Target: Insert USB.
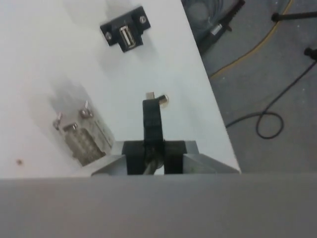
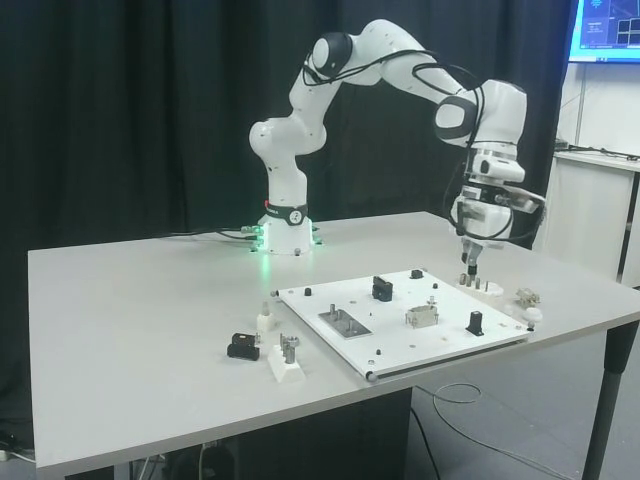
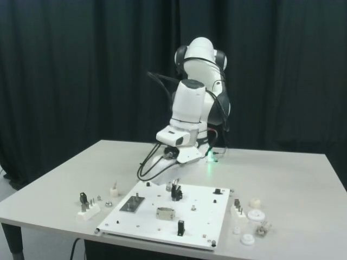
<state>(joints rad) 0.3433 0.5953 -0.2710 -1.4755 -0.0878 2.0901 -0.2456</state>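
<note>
Gripper (image 1: 152,157): fingers closed on black USB plug (image 1: 151,121), metal tip forward
USB socket (image 1: 126,36): black, on white board (image 1: 59,59), 12 o'clock of plug, apart
Grey connector (image 1: 84,140): 9 o'clock of plug

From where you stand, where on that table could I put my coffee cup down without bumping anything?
The wide stretch of grey table on the side away from the end effector, between the robot base and the table's edge, is bare. It is crowded on the white board and just beside it, where small white holders and loose parts sit.
</note>
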